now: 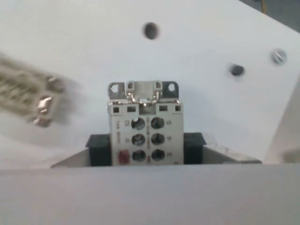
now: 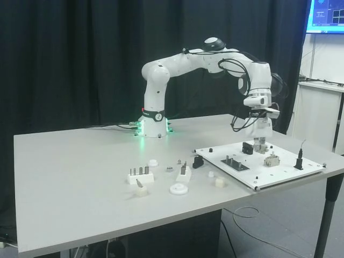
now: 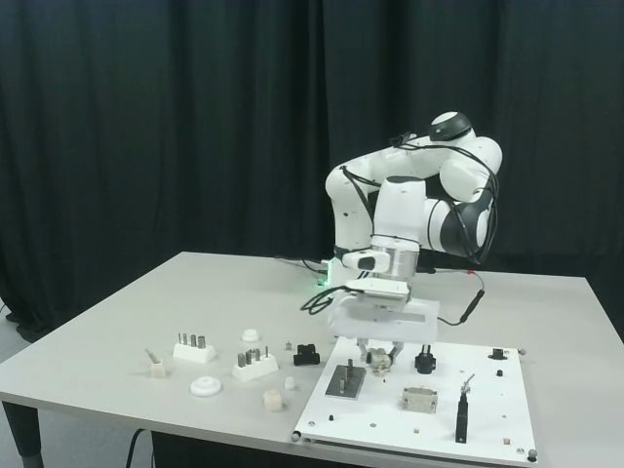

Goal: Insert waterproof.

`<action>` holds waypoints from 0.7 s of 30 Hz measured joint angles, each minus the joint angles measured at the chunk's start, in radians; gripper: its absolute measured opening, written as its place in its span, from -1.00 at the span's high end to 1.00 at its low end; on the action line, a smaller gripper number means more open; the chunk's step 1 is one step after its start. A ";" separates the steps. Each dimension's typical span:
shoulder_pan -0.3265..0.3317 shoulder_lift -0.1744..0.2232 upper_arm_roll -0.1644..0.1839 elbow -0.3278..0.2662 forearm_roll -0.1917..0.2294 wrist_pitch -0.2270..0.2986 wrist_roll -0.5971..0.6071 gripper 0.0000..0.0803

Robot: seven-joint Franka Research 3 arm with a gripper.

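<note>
The gripper (image 1: 147,150) is clamped on the white six-pin waterproof connector insert (image 1: 144,126), held low over the white mounting board (image 3: 487,409) on the grey counter (image 2: 75,177); judging from this, it should stay square, descending slowly onto its socket.

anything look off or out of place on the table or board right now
Nothing stands out. The connector block sits square between the gripper fingers above the white board, not visibly tilted. The loose small parts on the grey table stand apart beside the board, none spilled or visibly broken.
</note>
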State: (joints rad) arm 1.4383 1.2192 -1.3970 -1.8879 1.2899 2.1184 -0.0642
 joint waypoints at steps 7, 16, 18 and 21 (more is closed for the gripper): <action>0.025 -0.015 -0.001 0.002 0.000 -0.003 -0.157 0.22; 0.045 -0.021 -0.015 0.007 0.000 -0.028 -0.424 0.22; 0.046 -0.024 -0.016 0.007 0.000 -0.030 -0.424 0.22; 0.046 -0.025 -0.016 0.008 0.000 -0.036 -0.432 0.22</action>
State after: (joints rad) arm 1.4839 1.1938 -1.4126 -1.8799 1.2894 2.0827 -0.4964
